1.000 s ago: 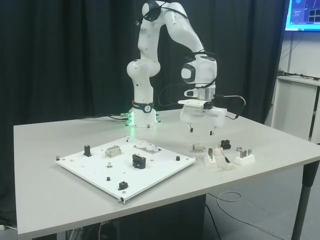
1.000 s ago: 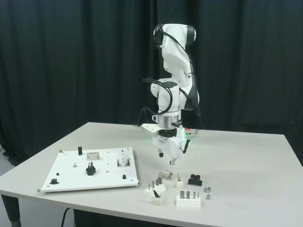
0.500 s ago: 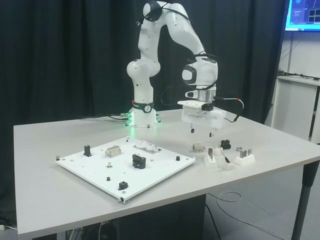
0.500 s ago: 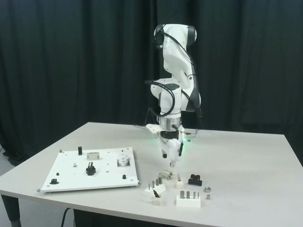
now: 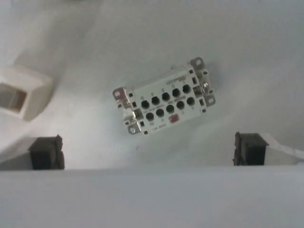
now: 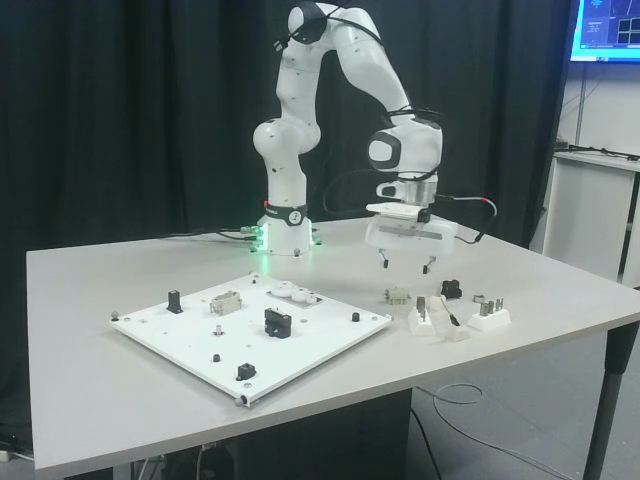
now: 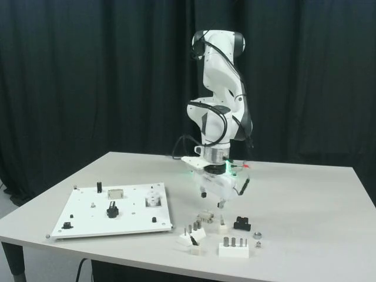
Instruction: Pick waterproof.
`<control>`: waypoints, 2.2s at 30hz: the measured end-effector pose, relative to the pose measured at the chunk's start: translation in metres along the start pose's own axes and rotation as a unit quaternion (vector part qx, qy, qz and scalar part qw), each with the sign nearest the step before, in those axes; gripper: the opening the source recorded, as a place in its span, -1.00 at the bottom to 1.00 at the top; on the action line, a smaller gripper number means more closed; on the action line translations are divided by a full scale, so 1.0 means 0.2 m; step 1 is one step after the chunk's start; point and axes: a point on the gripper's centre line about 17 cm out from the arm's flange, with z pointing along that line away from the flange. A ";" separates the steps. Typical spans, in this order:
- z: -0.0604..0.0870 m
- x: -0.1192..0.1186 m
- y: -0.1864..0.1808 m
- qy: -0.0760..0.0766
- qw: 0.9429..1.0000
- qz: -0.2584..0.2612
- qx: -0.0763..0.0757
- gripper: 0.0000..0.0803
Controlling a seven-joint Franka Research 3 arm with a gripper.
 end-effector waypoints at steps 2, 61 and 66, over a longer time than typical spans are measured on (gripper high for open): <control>0.00 0.00 0.00 0.000 0.999 -0.037 0.000 0.99; 0.08 0.10 0.05 -0.004 0.948 -0.319 0.003 0.99; 0.09 0.11 0.07 -0.005 0.939 -0.344 0.002 0.99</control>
